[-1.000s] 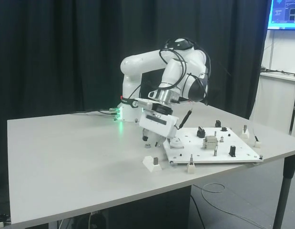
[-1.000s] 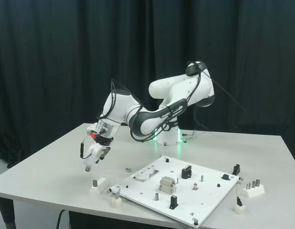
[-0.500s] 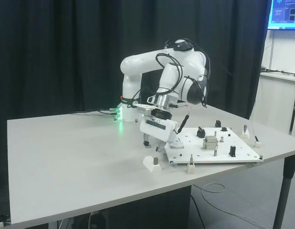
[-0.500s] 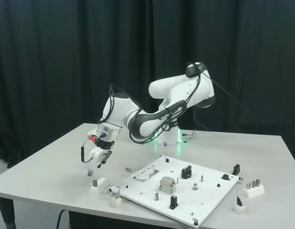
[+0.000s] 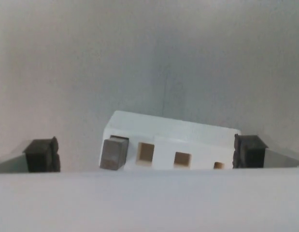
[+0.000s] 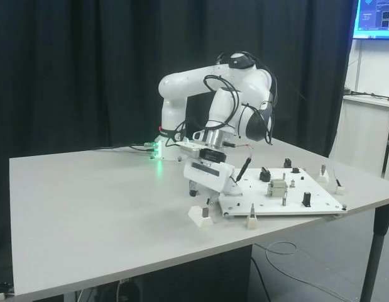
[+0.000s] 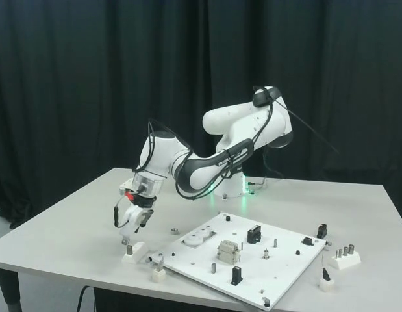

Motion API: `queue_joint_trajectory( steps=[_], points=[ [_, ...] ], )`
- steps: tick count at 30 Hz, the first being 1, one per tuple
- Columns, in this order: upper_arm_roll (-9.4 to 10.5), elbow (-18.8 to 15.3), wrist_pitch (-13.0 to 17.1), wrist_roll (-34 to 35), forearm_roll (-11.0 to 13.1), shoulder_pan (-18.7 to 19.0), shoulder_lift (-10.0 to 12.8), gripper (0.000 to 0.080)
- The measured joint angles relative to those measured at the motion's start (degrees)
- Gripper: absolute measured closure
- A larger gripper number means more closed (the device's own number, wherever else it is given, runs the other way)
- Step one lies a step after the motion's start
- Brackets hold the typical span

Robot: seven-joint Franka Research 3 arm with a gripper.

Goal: Pick square peg 4.

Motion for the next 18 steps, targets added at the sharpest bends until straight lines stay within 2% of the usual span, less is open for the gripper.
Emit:
queue_joint_trajectory(
  steps=[18],
  points=[
    [1.96, 0.17, 2.11, -0.84, 0.00, -0.41, -0.87, 0.0003]
  ],
)
